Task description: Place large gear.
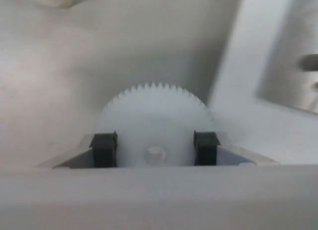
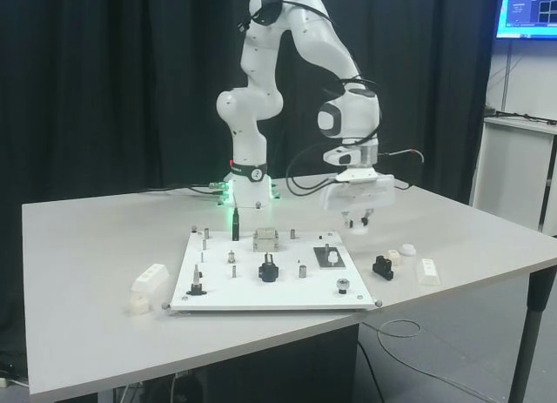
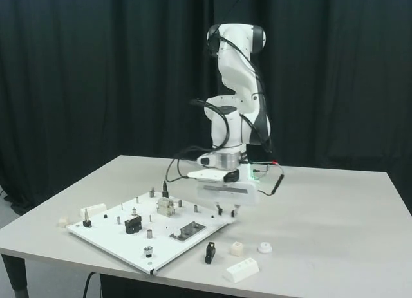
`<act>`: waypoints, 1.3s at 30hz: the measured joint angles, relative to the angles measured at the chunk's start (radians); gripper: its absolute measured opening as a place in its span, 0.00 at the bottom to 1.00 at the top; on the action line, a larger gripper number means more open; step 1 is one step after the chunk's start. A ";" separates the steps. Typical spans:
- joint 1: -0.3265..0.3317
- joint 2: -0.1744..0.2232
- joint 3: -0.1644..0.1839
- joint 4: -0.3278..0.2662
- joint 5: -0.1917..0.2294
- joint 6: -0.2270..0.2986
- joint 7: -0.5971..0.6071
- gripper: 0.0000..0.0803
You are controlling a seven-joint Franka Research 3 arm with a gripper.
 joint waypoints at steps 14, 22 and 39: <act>0.027 0.079 0.068 -0.014 0.000 0.145 0.073 0.41; 0.027 0.113 0.092 -0.014 0.000 0.200 0.096 0.41; 0.027 0.121 0.103 -0.009 0.000 0.221 0.106 0.91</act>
